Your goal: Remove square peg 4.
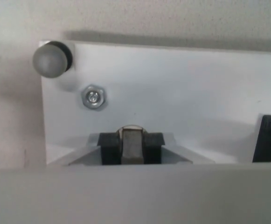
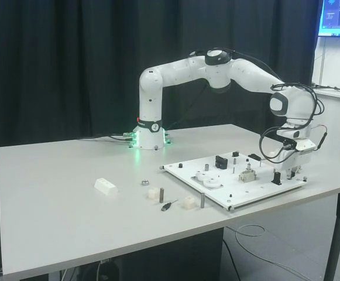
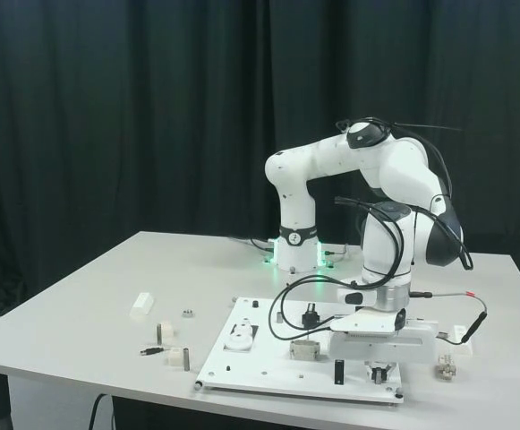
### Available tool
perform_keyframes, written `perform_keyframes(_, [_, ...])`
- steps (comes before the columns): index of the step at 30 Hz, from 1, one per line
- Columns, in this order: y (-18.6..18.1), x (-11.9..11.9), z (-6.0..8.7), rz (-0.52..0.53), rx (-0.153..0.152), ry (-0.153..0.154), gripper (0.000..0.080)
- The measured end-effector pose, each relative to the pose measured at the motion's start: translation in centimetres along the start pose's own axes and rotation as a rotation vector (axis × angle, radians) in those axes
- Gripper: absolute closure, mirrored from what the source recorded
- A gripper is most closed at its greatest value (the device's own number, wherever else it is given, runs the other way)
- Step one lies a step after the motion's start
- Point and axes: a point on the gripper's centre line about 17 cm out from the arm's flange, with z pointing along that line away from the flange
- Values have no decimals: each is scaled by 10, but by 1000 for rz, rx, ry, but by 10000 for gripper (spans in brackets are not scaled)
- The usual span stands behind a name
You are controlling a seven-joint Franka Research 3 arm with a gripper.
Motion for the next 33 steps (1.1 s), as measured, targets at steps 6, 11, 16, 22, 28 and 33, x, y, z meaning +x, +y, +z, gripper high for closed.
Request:
perform_keyframes(6, [0, 0, 0, -10, 0, 0, 705])
perform_keyframes(11, [0, 0, 0, -13, 0, 0, 704])
perform_keyframes(16, [0, 0, 0, -21, -1, 0, 704])
perform_keyframes(22, [0, 0, -1, -25, -4, 0, 704])
perform_keyframes(28, [0, 0, -3, -27, -7, -1, 704])
perform_keyframes(33, [1, 0, -4, -27, -6, -3, 704])
